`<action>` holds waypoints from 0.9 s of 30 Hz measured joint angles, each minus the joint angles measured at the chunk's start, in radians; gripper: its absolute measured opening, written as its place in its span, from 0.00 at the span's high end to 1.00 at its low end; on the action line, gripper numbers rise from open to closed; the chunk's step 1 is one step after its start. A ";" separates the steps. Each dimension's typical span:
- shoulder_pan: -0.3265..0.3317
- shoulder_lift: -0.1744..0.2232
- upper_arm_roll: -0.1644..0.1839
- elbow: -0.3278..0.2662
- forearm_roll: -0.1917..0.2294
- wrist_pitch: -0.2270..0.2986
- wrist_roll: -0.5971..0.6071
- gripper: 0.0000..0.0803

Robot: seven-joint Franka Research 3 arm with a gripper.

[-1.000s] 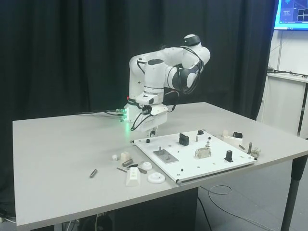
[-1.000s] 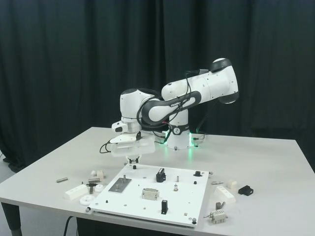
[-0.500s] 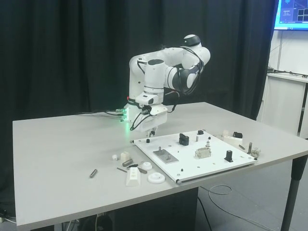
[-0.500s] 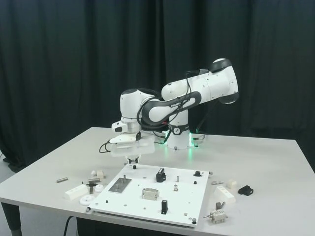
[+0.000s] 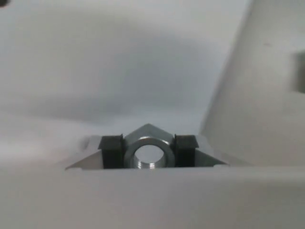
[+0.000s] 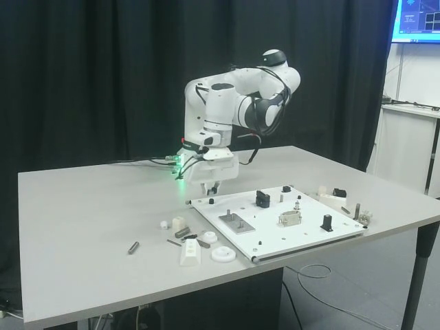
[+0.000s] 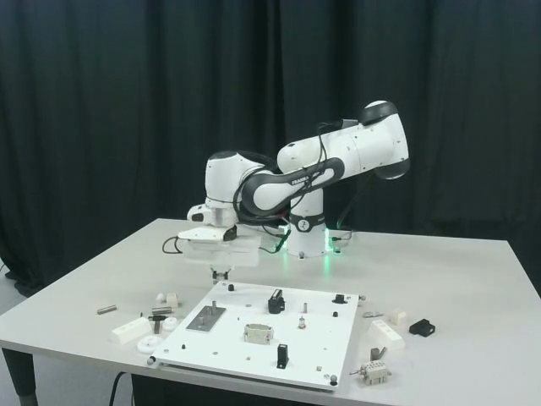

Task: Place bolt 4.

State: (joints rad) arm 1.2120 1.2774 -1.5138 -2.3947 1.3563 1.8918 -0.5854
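Looking past the gripper (image 5: pixel 149 151), its two black fingers (image 5: pixel 110 151) pinch a grey metal piece with a round threaded hole, the bolt (image 5: pixel 148 153). The hole faces the wrist camera, so its long way runs straight down. The gripper hangs above the white board (image 7: pixel 321 342), by the far corner's edge. The grey table (image 6: pixel 82 206) lies open around it. Small loose parts (image 6: pixel 189 247) sit beside the board.

Even room light on the grey table (image 6: pixel 82 206), wrist view blurred around the tool (image 5: pixel 148 153)
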 joint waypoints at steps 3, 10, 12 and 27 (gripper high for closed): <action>-0.015 0.000 0.000 0.003 0.000 0.038 0.018 0.72; -0.077 0.000 0.000 0.034 0.000 0.110 0.019 0.72; -0.101 0.000 0.000 0.049 0.001 0.121 0.020 0.72; -0.347 0.009 0.020 0.235 0.047 0.119 0.025 0.72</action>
State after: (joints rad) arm 0.8654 1.2867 -1.4941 -2.1598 1.4032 2.0112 -0.5608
